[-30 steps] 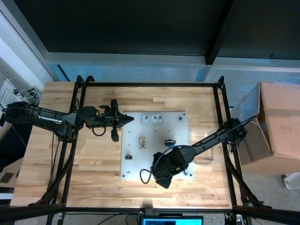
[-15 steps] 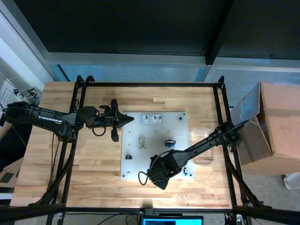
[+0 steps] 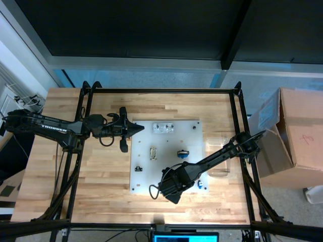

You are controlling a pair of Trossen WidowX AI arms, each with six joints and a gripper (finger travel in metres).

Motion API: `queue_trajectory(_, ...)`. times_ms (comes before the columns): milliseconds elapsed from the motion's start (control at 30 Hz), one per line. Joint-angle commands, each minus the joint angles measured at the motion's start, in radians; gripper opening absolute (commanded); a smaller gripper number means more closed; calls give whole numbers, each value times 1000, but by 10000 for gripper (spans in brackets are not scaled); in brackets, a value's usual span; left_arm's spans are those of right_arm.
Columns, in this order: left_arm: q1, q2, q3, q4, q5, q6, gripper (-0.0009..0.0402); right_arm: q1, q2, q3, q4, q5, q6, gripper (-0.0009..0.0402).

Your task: Unfasten the M12 nut and place it in the container

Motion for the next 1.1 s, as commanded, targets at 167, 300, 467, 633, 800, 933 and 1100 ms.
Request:
queue_trajectory(167,0,0,0,0,0,0,0,0,-1,-23,37,-21,3,114)
queue_trajectory(300,0,0,0,0,0,0,0,-1,-2,-23,37,-21,1,74)
queue_trajectory(467,0,0,0,0,0,0,0,-2,-2,-23,37,-21,-16,16)
queue_trajectory(633,0,0,0,0,0,0,0,-2,-2,-23,35,-21,-58,7)
queue_trajectory(800,0,0,0,0,0,0,0,-2,-2,-23,32,-21,-157,8)
queue_trajectory(933,0,0,0,0,0,0,0,-2,-3,-23,32,-10,-269,4)
queue_trajectory(1100,0,0,0,0,0,0,0,-1,-3,-23,35,-10,-509,0)
